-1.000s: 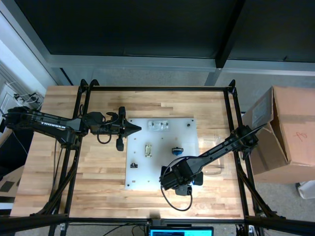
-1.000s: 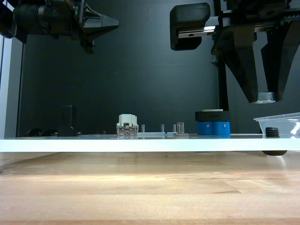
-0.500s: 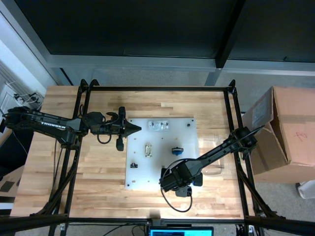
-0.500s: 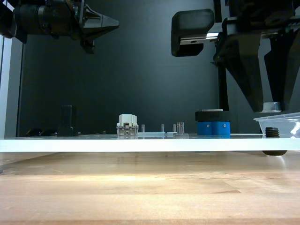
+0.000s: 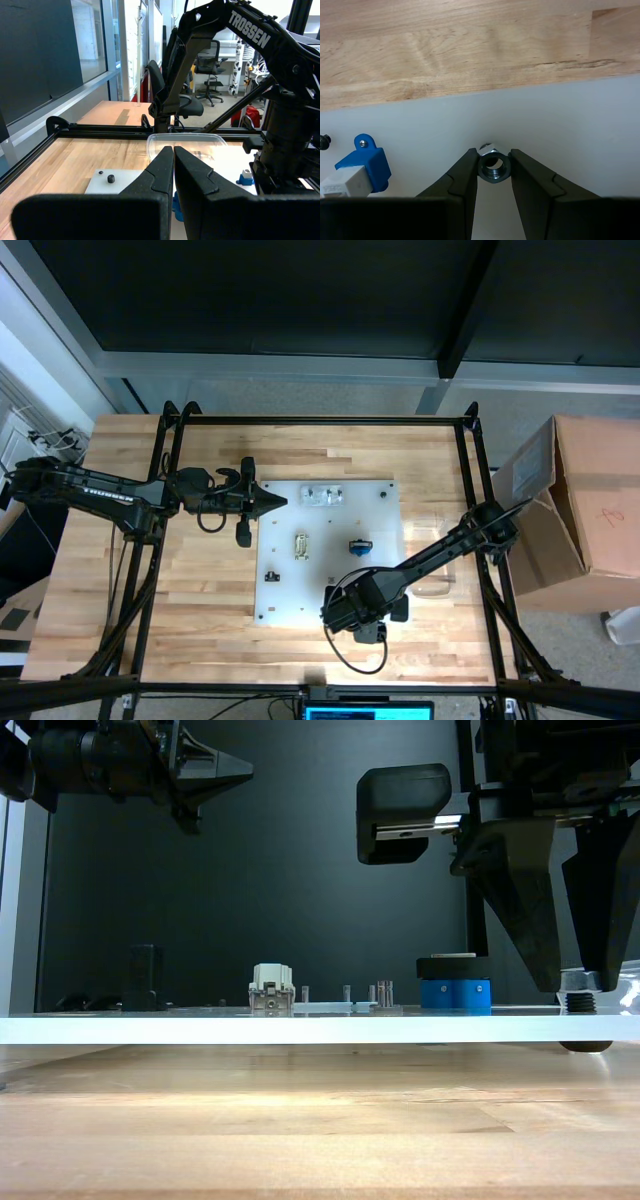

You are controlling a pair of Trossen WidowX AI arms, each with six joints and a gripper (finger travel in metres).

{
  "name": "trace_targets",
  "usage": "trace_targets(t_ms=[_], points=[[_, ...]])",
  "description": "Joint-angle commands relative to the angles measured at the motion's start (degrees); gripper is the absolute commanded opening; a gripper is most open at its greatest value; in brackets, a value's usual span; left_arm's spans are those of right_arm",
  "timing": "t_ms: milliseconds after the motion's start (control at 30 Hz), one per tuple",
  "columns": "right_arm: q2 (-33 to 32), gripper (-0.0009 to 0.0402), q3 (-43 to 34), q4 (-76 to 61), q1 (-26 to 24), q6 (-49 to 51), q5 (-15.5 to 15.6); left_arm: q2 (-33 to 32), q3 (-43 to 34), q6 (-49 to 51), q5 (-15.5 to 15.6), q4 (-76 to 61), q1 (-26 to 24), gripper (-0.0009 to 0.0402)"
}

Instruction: Pick the M12 nut and place it on its threads and fasten

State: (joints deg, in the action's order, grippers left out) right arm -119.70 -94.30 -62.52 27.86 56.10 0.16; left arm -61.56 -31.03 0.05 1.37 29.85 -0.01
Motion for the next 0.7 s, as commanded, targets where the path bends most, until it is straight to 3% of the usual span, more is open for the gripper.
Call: trace_targets(t_ms=[33, 700], points=[[0.0, 0.0035, 0.17, -0.02, 0.0, -0.09, -0.07, -0.02, 0.0, 0.0, -0.02, 0.02, 0.0, 0.0], [0.02, 0.0035, 2.25, 2.99, 0.04, -1.86, -0.09, -0.02, 0.0, 0.0, -0.02, 0.02, 0.0, 0.0]])
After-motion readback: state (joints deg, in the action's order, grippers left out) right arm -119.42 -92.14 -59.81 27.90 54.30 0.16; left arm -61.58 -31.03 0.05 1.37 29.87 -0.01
